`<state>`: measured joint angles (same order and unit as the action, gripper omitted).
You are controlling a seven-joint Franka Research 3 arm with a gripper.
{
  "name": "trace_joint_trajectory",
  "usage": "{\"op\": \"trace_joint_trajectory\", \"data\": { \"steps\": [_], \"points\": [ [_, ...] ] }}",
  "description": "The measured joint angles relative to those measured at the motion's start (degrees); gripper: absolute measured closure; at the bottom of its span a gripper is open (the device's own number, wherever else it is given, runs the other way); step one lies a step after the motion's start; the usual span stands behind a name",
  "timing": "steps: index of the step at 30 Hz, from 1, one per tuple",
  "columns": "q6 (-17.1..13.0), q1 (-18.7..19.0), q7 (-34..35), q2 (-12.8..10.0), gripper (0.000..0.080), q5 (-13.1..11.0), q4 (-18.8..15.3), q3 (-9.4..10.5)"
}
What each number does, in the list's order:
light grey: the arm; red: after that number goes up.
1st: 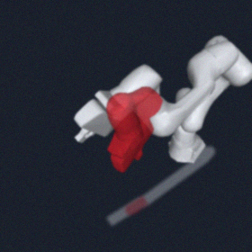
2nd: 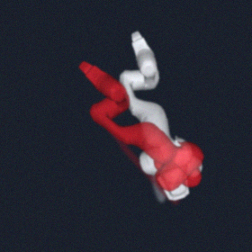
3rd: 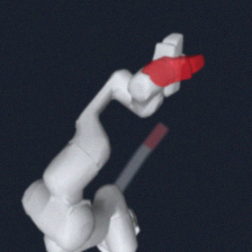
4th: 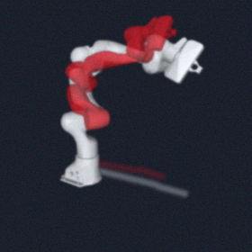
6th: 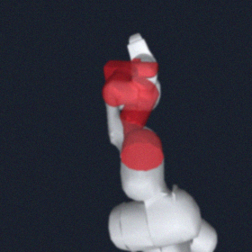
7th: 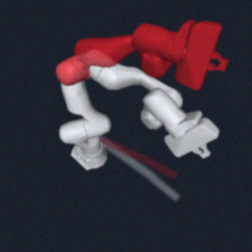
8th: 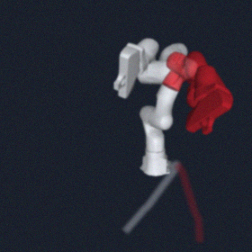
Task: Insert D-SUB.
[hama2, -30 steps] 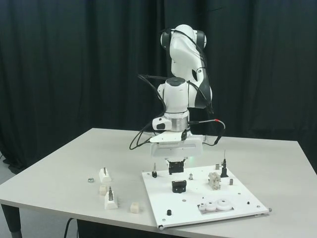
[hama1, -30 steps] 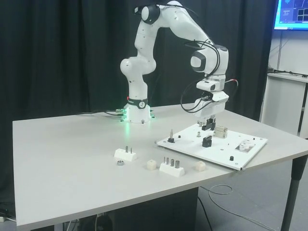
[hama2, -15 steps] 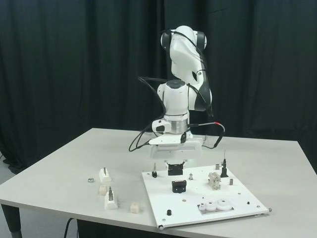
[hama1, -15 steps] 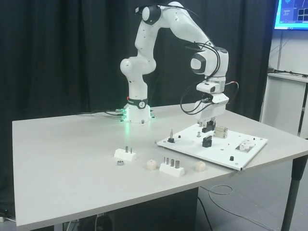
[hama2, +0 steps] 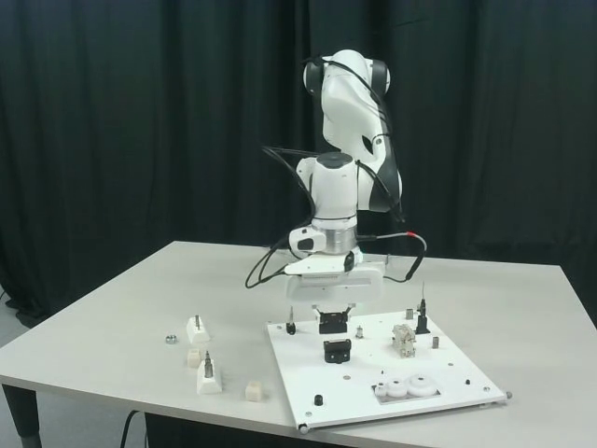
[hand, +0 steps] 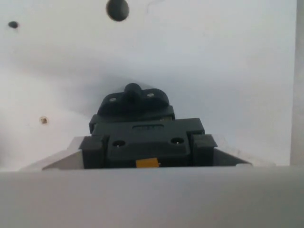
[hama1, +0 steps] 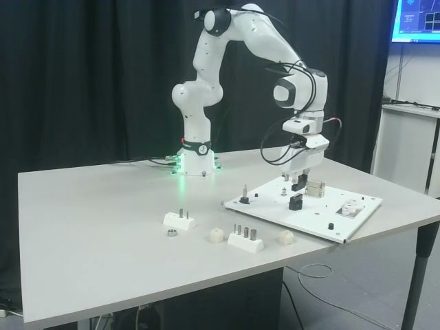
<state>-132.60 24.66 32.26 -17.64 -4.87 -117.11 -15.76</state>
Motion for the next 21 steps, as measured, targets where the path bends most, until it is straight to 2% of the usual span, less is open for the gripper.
{"op": "trace_joint_trajectory", "data": {
  "steps": [10,21],
  "points": [
    [-0.05,0.05,-3.42,0.01,0.042,0.0,-0.37,0.57],
    [-1.14,0.05,-3.72,0.07,0.042,0.03,-1.57,0.56]
  ]
}}
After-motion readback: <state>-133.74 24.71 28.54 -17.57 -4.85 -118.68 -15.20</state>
